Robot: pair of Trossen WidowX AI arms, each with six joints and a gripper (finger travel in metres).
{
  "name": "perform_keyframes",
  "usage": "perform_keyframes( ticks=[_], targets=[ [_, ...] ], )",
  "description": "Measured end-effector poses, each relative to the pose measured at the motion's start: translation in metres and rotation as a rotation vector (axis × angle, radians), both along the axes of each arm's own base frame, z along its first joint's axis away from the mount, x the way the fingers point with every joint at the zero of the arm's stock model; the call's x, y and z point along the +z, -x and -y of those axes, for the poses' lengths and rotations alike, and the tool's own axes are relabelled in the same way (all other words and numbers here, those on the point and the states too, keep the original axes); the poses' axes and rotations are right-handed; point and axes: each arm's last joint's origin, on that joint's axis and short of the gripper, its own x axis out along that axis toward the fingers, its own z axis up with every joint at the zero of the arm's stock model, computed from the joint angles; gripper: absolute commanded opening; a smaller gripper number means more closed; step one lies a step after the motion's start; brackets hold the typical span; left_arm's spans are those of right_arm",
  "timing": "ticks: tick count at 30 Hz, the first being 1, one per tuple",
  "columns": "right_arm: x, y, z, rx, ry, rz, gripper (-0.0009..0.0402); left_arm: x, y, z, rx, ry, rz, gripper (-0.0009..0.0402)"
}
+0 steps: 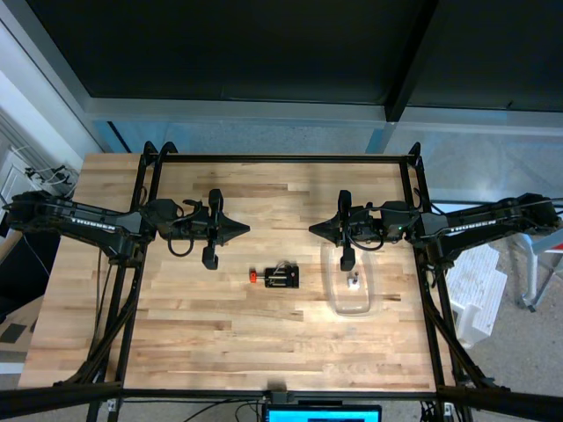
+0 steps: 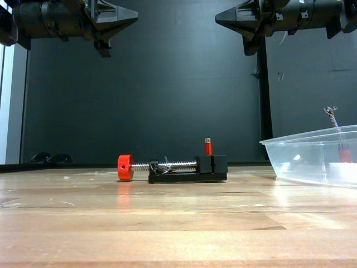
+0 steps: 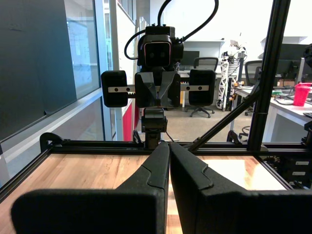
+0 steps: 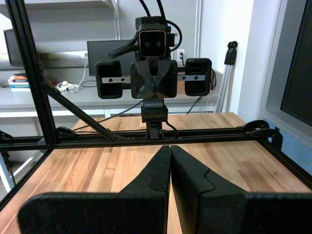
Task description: Pick the RCA connector and install on taskboard
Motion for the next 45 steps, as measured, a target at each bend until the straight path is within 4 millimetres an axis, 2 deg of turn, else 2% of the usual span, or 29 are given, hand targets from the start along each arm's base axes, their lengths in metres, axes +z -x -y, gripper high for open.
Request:
perform_keyframes(
  ticks=[16, 26, 34, 45],
  targets=[
    [0.004, 0.002, -0.001, 0.03, -0.02, -0.038, 0.0, 0.0, 0.0, 0.0, 0.0, 0.0, 0.0, 0.0],
    [0.011, 0.016, -0.004, 0.039, -0.037, -0.303, 0.0, 0.0, 0.0, 0.0, 0.0, 0.0, 0.0, 0.0],
    [0.011, 0.027, -0.018, 0.094, -0.028, -0.526, 0.0, 0.0, 0.0, 0.0, 0.0, 0.0, 0.0, 0.0],
    [0.014, 0.042, -0.026, 0.116, -0.025, -0.728, 0.0, 0.0, 0.0, 0.0, 0.0, 0.0, -0.001, 0.0]
  ],
)
